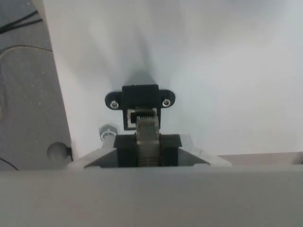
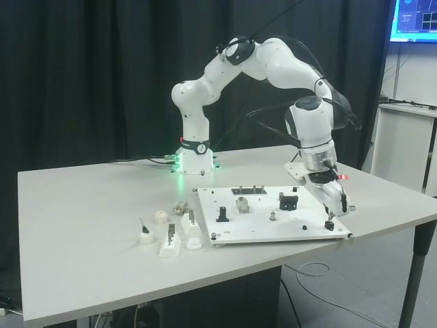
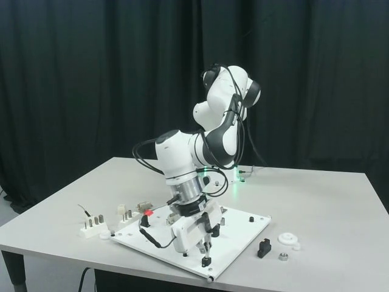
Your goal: Insert Ethernet.
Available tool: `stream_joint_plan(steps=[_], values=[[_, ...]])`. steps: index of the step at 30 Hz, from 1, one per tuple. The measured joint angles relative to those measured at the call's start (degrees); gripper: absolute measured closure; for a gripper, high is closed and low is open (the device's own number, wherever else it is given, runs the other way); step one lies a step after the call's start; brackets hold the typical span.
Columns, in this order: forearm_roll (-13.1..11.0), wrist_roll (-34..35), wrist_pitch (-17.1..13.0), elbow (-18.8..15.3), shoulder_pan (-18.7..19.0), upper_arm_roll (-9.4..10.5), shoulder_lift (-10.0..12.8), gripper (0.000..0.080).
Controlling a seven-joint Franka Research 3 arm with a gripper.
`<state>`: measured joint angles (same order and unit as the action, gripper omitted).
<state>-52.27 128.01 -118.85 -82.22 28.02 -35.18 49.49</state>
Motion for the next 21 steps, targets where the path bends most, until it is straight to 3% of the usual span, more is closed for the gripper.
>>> stream_joint_plan(steps=[12, 21], values=[[-0.5, 0.0, 0.9, 0.3, 0.0, -0.54, 0.0, 0.0707], [-2.4, 0.0, 0.9, 0.3, -0.1, -0.66, 0.3, 0.0707]])
